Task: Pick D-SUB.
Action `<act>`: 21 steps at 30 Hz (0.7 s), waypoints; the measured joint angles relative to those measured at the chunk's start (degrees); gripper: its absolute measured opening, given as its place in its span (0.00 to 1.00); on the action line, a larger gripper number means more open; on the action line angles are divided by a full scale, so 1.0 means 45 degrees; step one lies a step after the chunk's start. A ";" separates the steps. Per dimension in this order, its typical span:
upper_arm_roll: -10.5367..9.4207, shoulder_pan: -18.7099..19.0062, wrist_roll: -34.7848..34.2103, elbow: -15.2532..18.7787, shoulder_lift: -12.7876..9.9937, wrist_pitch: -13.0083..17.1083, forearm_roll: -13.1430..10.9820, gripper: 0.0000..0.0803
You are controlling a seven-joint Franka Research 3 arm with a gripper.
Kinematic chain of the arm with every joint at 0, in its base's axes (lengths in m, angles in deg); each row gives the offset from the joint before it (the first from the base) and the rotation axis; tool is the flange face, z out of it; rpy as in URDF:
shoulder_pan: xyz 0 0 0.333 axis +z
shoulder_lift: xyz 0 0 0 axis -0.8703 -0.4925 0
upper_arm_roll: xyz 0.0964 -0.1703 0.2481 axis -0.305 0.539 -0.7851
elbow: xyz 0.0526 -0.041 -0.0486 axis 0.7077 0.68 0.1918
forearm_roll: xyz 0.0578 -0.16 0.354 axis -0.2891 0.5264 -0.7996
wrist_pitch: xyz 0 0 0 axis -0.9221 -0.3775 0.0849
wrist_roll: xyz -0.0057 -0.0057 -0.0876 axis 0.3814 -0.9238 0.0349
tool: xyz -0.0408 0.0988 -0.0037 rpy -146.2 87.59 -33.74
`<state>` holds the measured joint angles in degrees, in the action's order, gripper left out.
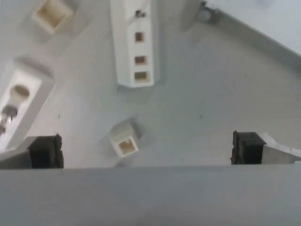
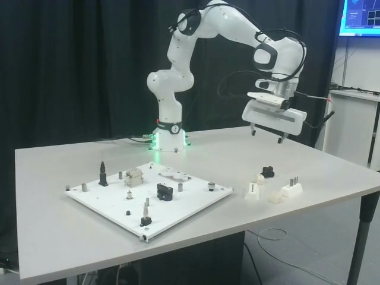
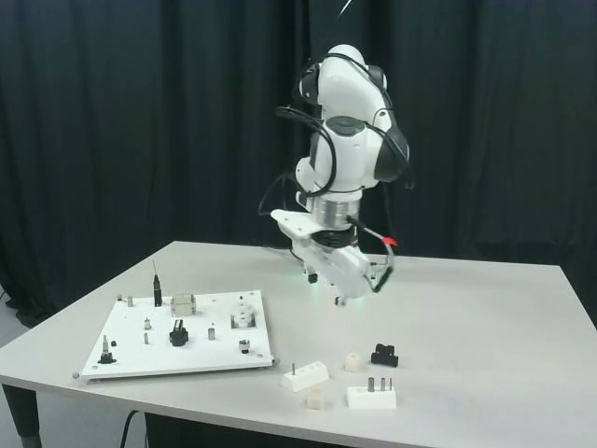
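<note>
You've got nothing readable here: no labels, brands or numbers on the white board (image 2: 148, 199), the small white holders (image 3: 305, 375) or the arm (image 2: 178, 59). The screen (image 2: 361, 16) in the room's corner shows marks too small to read.

The grey table (image 2: 332, 163) carried a white assembly board (image 2: 148, 202) near its front edge, bolted arm base (image 2: 169, 139) at the rear. Beside the board lay a loose group: a small black part (image 2: 268, 172), a small white cube (image 2: 260, 178), a long white block (image 2: 252, 191), another cube (image 2: 275, 196) and a white two-pin block (image 2: 291, 189).
</note>
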<state>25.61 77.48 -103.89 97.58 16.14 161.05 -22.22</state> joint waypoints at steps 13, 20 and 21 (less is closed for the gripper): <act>-0.0114 0.0633 0.3097 0.0379 0.0010 0.0291 0.0007 1.00; -0.0209 0.0978 0.4924 0.0862 0.0092 0.0587 -0.0040 1.00; -0.0231 0.1013 0.5115 0.0957 0.0123 0.0627 -0.0054 1.00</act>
<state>24.57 82.04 -80.87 101.89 16.69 163.88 -22.46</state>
